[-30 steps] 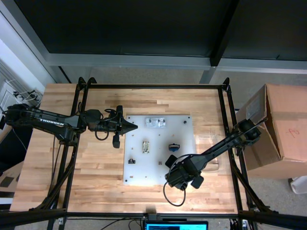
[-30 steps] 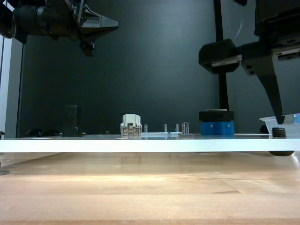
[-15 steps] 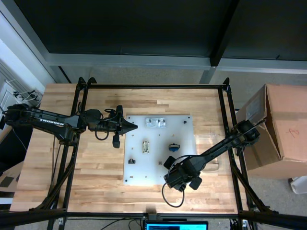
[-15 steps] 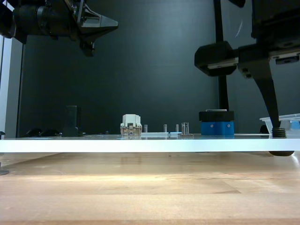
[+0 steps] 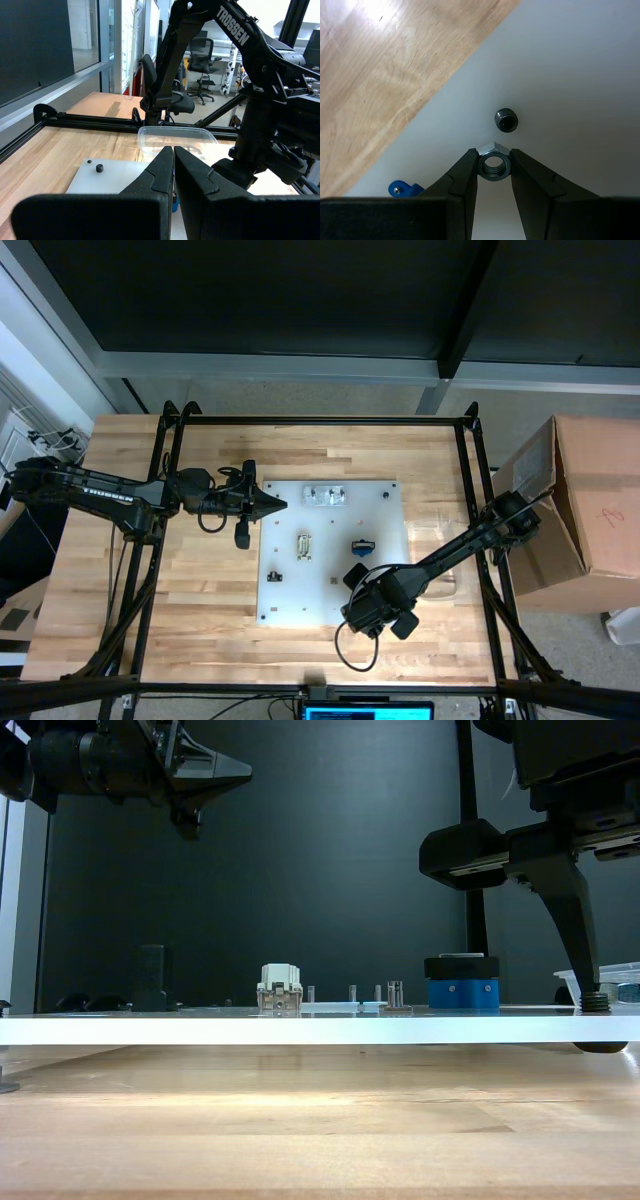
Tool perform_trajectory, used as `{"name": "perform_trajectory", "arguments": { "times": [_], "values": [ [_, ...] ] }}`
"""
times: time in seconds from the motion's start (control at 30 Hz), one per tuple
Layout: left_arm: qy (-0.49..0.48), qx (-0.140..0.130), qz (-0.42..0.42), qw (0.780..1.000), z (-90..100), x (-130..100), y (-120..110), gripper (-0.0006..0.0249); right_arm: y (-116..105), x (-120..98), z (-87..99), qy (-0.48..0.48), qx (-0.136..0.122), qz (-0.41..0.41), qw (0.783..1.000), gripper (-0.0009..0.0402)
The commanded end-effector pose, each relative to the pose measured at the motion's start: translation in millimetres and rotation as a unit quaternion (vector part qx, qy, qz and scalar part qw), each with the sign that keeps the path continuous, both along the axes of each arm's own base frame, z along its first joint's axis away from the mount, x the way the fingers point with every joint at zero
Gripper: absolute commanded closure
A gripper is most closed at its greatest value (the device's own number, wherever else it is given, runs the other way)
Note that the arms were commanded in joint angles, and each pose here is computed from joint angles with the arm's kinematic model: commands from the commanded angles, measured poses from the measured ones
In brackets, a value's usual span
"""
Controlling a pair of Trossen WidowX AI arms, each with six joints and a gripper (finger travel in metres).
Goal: Pick the M12 nut and place it on its threads and fasten
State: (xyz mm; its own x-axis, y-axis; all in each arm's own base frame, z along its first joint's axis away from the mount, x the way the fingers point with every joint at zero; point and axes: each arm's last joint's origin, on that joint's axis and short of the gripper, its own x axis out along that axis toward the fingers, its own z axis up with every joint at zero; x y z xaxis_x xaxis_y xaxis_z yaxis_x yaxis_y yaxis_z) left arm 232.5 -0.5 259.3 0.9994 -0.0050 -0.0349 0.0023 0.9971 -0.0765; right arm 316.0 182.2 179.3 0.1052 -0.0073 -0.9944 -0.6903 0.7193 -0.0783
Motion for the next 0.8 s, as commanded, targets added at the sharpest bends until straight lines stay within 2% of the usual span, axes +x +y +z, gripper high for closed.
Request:
{"name": "perform_trajectory", "arguments": {
  "times": [0.03,0.47,0.6,0.8],
  "values": [
    [0.000,0.000,0.000,1.000,-0.1,0.1,0.0,0.0243,-0.1,-0.1,0.9,-0.002,0.005,-0.040,0.999,0.0389],
    [0.000,0.000,0.000,1.000,-0.1,0.1,0.0,0.0243,-1.3,0.6,0.9,-0.003,0.027,-0.252,0.967,0.0389],
    [0.000,0.000,0.000,1.000,-0.1,0.1,0.1,0.0243,-1.4,0.7,0.9,-0.004,0.035,-0.320,0.947,0.0389],
    [0.000,0.000,0.000,1.000,-0.1,0.1,0.0,0.0243,-1.6,0.6,0.8,-0.004,0.045,-0.424,0.904,0.0389]
  ]
}}
